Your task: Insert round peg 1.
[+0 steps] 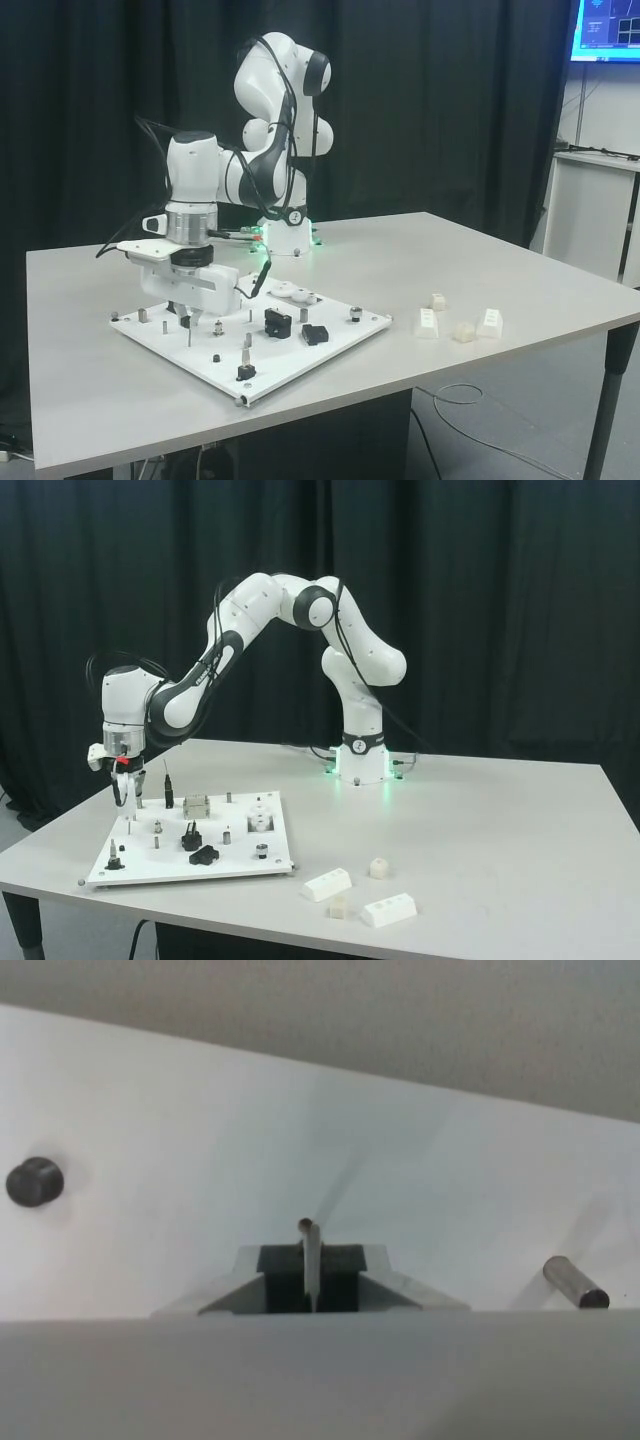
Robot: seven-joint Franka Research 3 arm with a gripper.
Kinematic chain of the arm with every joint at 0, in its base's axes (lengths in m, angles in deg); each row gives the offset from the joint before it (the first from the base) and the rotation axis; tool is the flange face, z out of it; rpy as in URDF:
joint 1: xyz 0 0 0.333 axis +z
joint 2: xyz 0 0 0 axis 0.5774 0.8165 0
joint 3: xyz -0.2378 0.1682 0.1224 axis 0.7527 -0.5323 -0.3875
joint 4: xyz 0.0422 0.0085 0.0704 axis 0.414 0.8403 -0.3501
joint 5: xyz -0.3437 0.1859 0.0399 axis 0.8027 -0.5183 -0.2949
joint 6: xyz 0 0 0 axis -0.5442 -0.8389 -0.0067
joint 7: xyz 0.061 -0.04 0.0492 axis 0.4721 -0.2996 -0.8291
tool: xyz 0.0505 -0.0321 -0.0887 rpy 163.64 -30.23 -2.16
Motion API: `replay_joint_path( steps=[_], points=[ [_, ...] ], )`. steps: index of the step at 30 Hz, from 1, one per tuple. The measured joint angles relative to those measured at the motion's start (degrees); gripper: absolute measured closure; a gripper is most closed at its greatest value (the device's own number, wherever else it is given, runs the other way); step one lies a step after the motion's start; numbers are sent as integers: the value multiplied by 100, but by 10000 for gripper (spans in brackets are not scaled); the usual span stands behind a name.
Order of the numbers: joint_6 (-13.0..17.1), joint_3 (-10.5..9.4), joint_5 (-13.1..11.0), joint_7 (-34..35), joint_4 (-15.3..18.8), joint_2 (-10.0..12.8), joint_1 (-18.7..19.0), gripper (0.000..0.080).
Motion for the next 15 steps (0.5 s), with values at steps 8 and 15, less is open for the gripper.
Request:
replay_joint_path(
  steps=[8,15],
  points=[
    [0,0,0,0,-64,43,-2,774],
    [0,0,0,0,-94,59,-5,774]
  ],
)
